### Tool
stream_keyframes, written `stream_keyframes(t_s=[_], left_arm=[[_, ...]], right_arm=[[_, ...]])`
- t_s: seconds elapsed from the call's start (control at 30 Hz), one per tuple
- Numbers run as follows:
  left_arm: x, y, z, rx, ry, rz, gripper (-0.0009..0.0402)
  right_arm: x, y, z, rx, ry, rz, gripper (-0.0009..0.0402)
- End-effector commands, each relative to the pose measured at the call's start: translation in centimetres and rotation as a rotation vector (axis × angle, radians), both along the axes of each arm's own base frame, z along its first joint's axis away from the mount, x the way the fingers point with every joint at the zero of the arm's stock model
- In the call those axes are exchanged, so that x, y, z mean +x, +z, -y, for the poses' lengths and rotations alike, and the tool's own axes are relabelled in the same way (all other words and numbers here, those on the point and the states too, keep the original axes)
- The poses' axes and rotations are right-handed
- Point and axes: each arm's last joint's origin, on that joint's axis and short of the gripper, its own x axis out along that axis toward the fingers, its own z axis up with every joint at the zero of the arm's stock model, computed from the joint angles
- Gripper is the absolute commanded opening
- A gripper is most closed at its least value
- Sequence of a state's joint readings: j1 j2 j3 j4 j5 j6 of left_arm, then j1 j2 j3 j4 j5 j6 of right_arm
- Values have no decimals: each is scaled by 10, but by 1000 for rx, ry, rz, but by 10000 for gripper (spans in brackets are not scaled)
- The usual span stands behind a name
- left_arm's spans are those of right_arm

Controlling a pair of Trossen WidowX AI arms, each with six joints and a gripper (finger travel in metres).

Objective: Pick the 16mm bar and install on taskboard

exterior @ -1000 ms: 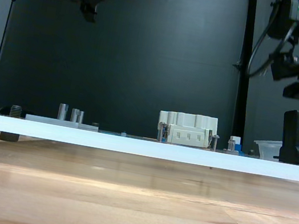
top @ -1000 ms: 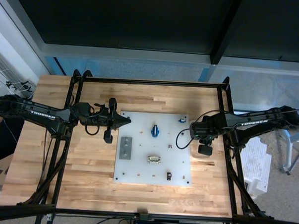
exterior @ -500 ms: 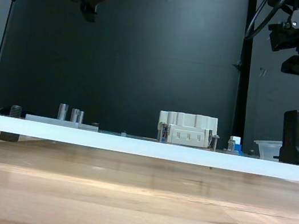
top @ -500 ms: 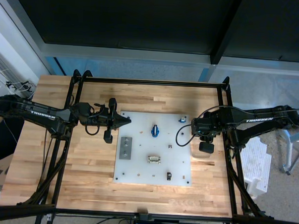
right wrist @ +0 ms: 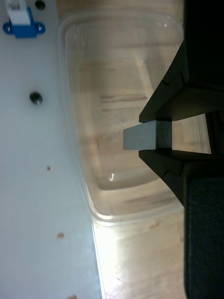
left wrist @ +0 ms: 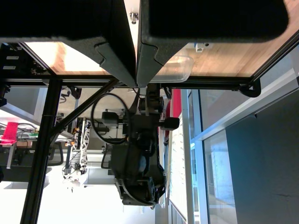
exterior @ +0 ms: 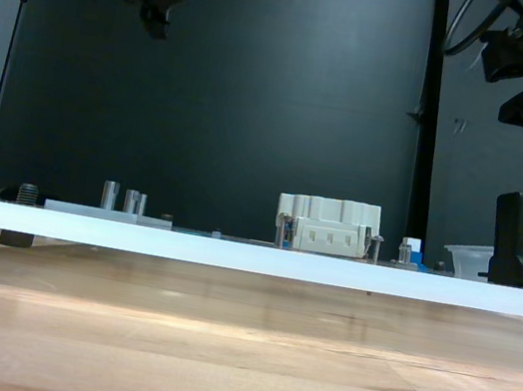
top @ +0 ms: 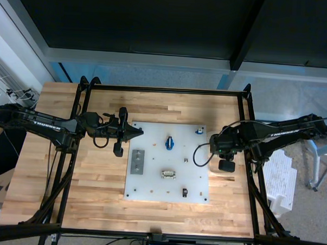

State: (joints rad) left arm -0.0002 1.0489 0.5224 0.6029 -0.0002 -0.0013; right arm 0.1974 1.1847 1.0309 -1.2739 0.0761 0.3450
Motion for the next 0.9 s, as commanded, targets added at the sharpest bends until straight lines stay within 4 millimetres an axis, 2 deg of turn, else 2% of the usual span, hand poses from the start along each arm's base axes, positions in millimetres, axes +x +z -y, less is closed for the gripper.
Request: stream_keyframes(t_s=[0.03, 0.43, 0.9], left_arm=[[0, 0, 0, 0, 0, 0, 0], [0, 0, 0, 0, 0, 0, 0], [0, 0, 0, 0, 0, 0, 0]], right_arm=[[1, -1, -6, 4, 0, -6, 4], [33, 7, -47, 13, 27, -15, 4], [59, -2, -104, 15, 61, -41, 4]])
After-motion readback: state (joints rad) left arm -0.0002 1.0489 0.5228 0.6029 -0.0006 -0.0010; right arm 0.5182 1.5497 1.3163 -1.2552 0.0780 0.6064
